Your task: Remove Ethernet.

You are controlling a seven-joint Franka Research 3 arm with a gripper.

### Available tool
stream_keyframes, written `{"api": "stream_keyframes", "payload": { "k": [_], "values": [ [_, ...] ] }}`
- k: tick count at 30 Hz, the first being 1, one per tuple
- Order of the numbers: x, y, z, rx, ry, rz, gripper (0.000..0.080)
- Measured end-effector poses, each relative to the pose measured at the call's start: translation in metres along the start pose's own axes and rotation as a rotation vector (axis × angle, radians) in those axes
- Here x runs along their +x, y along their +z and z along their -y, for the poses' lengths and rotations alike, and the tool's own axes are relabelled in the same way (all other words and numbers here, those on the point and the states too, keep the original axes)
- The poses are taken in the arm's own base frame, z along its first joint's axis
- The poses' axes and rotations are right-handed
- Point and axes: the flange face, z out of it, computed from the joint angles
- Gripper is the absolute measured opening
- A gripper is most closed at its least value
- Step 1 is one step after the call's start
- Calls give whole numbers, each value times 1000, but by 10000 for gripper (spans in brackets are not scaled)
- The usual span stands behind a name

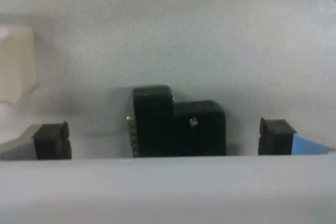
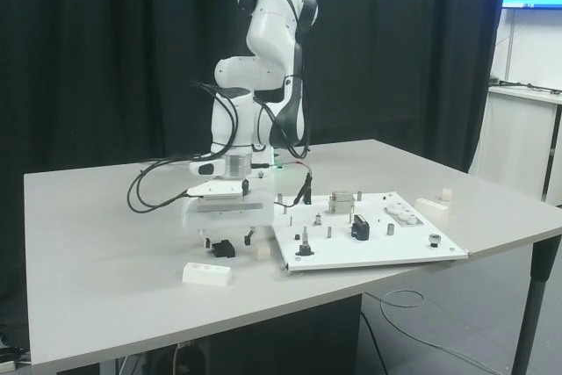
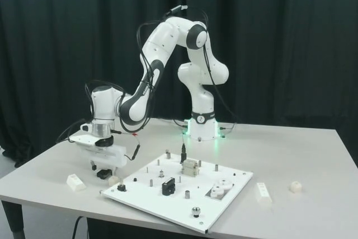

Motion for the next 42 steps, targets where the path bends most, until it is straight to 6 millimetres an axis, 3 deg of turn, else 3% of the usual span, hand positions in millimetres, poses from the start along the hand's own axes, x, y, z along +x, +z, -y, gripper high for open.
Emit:
{"api": "stream_keyframes", "payload": {
  "k": [42],
  "values": [
    [28, -35, 14, 33, -22, 13, 800]
  ]
}}
